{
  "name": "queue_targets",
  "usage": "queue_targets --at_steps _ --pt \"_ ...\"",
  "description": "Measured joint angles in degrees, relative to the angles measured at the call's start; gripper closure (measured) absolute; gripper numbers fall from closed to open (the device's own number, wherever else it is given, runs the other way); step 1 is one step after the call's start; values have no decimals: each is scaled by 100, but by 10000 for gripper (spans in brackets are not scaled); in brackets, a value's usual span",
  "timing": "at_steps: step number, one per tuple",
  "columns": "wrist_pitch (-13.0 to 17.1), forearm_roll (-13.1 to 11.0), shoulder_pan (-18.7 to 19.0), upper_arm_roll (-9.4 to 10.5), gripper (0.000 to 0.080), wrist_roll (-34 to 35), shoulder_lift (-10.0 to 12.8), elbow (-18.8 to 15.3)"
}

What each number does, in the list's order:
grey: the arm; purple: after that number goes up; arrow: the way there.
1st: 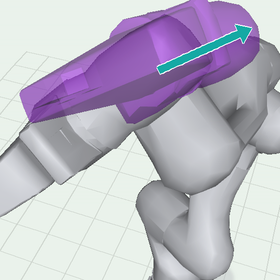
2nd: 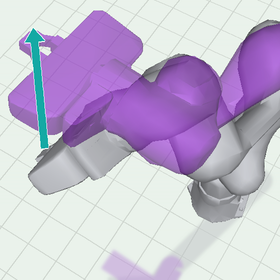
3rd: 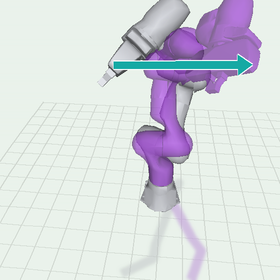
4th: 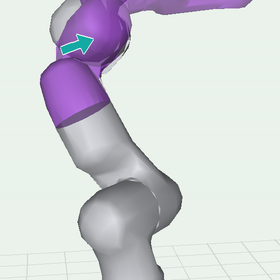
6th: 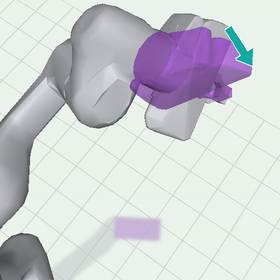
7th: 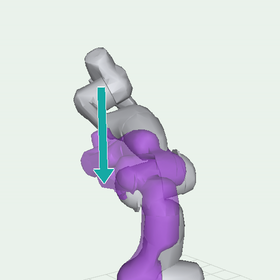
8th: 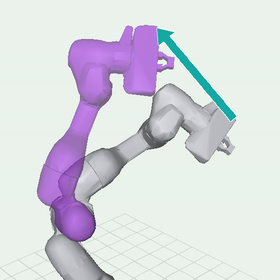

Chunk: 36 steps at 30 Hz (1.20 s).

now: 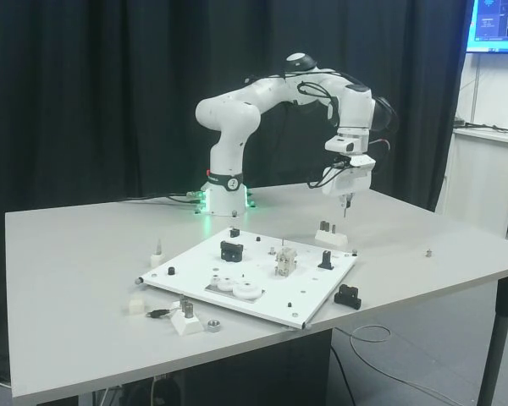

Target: Insert square peg 1.

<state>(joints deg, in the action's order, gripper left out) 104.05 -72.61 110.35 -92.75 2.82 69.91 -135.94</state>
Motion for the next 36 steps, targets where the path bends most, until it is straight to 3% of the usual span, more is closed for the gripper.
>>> queue_targets --at_steps 36 --pt "-12 -6 -86 43 777 0 0 20"
